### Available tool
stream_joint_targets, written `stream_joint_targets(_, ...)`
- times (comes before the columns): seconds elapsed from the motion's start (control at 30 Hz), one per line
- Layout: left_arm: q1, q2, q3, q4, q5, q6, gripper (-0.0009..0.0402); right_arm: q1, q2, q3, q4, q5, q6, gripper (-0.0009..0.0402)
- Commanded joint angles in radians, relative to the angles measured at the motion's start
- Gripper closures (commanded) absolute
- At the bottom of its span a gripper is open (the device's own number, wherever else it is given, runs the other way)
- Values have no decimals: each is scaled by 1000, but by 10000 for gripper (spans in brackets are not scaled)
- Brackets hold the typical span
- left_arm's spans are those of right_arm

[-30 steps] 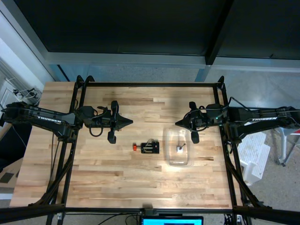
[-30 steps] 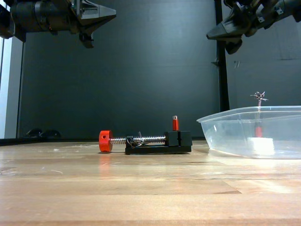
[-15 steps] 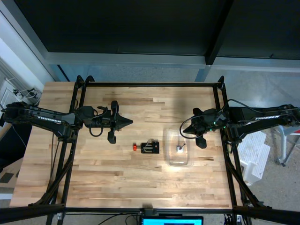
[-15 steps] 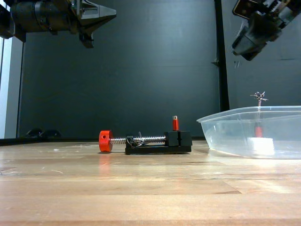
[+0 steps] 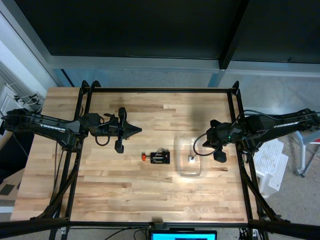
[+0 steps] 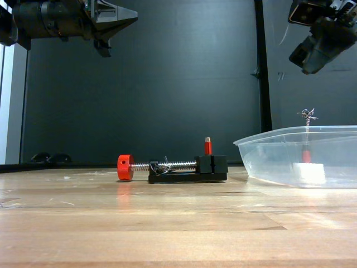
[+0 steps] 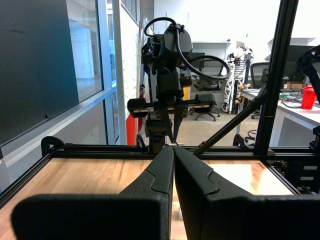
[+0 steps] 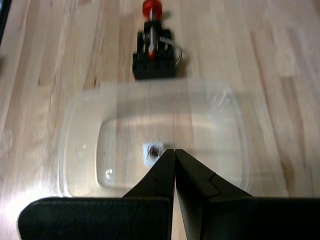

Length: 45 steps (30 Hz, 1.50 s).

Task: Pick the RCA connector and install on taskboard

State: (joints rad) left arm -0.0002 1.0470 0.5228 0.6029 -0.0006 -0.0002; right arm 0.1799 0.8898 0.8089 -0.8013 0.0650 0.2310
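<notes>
"Where is the RCA connector (image 8: 156, 148)?"

"In the clear tray (image 5: 181, 172) at the right of the counter (image 5: 125, 190), on a small white block (image 6: 308, 173). The taskboard (image 5: 160, 157) lies just left of the tray, apart from it."

"And the arms?"

"The right end effector (image 8: 174, 150) hangs high by the tray's far right edge, pinched together, empty. The left end effector (image 7: 173, 147) hangs high at the far left, likewise pinched together and empty."

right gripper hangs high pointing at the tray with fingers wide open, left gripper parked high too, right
No, the right gripper is shut, tips together, as the right wrist view shows. It does hang high pointing at the tray, and the left gripper is parked high too.
</notes>
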Motion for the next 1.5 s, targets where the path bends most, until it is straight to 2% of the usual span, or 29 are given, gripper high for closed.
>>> stream_joint_targets(0.03, 0, 0, 0, 0, 0, 0, 393, 41, 23, 0, -46, 23, 17, 393)
stream_joint_targets(0.2, 0, 0, 0, 0, 0, 0, 393, 77, 61, 0, -61, 22, 50, 393)
stream_joint_targets(0.53, 0, 0, 0, 0, 0, 0, 393, 82, 104, 0, -62, 23, 72, 379)
stream_joint_targets(0.8, 0, 0, 0, 0, 0, 0, 393, 85, 168, 0, -47, 23, 84, 282)
stream_joint_targets(0.93, 0, 0, 0, 0, 0, 0, 393, 87, 199, -2, -38, 48, 96, 238)
stream_joint_targets(1.03, 0, 0, 0, 0, 0, 0, 393, 87, 223, -4, -23, 48, 97, 220)
stream_joint_targets(1.5, 0, 0, 0, 0, 0, 0, 393, 91, 301, -43, 97, 48, 98, 212)
